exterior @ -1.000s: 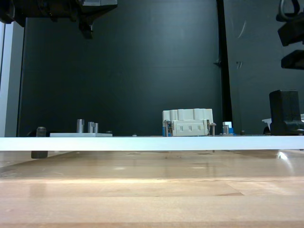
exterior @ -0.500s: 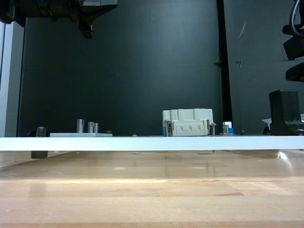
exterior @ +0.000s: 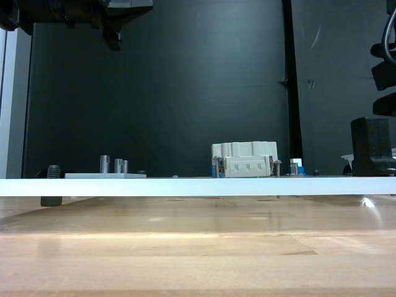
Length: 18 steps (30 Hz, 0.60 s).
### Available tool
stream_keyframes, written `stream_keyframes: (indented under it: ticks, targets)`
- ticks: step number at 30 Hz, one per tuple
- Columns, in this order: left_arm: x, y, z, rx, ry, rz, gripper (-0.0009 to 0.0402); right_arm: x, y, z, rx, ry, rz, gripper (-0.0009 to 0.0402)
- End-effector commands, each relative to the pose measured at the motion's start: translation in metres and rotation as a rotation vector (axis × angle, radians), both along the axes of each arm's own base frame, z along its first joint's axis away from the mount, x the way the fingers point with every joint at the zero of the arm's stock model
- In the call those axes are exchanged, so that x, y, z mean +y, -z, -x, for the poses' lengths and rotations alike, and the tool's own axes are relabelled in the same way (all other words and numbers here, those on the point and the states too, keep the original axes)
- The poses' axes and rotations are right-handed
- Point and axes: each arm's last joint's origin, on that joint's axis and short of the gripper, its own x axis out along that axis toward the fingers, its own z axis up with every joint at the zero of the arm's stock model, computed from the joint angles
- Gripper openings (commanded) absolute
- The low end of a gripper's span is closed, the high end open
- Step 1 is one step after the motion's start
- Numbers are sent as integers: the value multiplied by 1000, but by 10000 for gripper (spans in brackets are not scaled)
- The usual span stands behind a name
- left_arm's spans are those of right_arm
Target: Pick the 16mm bar and install on taskboard
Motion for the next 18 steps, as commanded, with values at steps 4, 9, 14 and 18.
stream_keyframes:
  ticks: [4, 9, 14, 18]
  targets:
    - [0, 0, 0, 0, 0, 0, 0, 0, 10, 2, -6, 4, -6, 204]
    - [0, 0, 0, 0, 0, 0, 0, 0, 11, 2, -7, 1, -6, 194]
    - [0, 0, 0, 0, 0, 0, 0, 0, 11, 2, -8, -2, -6, 167]
    - [0, 0, 0, 0, 0, 0, 0, 0, 11, 2, -7, -5, -5, 144]
